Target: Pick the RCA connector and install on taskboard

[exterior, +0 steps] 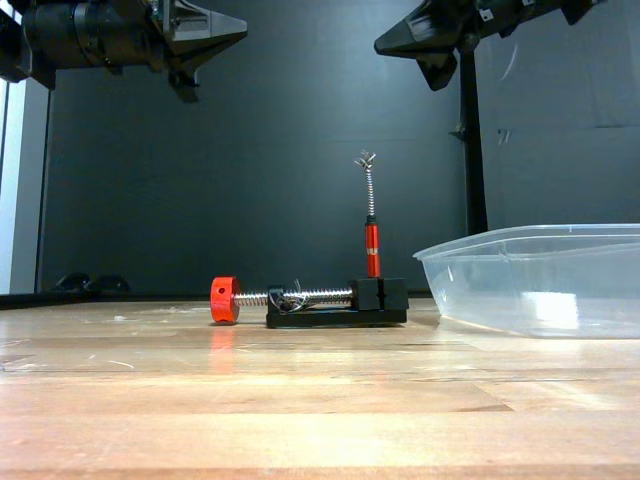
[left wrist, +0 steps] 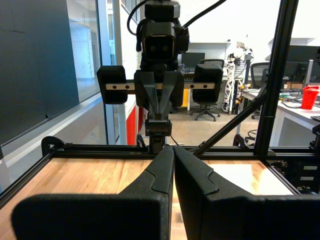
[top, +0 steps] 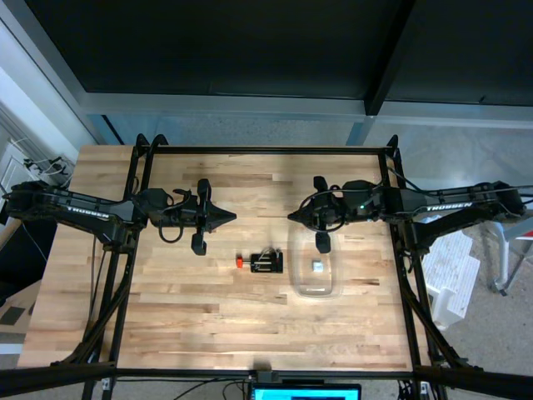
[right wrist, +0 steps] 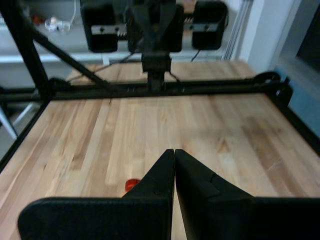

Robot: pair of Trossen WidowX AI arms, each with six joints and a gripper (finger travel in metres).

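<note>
You are looking at a pale wood-plank table [top: 208, 308] ringed by a black frame [top: 266, 151]. A dark wall [exterior: 280, 150] stands behind it, and the left wrist view shows a bright office with desks [left wrist: 295, 109] past the far rail. On the bare wood sits the vise [exterior: 340, 302], its red knob [exterior: 224, 299] toward the left arm. Just beside it, on the right arm's side, is the clear tray [exterior: 530, 232], with the white block [top: 317, 266] alone in it. The connector [exterior: 372, 248] stands upright on the vise, its cable [exterior: 369, 190] rising straight out of it, and nothing holds it. The left gripper [top: 229, 218] hangs high over the table on its own side, well apart from the vise. Its jaws are pressed together on nothing, and its wrist view shows the fingers [left wrist: 160, 172] meeting. The right gripper [top: 293, 217] hangs just as high, beyond the tray's far end. Its jaws are likewise closed and empty, the fingers [right wrist: 160, 172] touching in its own wrist view. From above, you cannot make out the connector on the vise, as it is too small there. In the low view both arms are cut off by the upper edge and the tray runs off the side. The right wrist view catches only the knob, because the fingers hide the rest of the vise.
</note>
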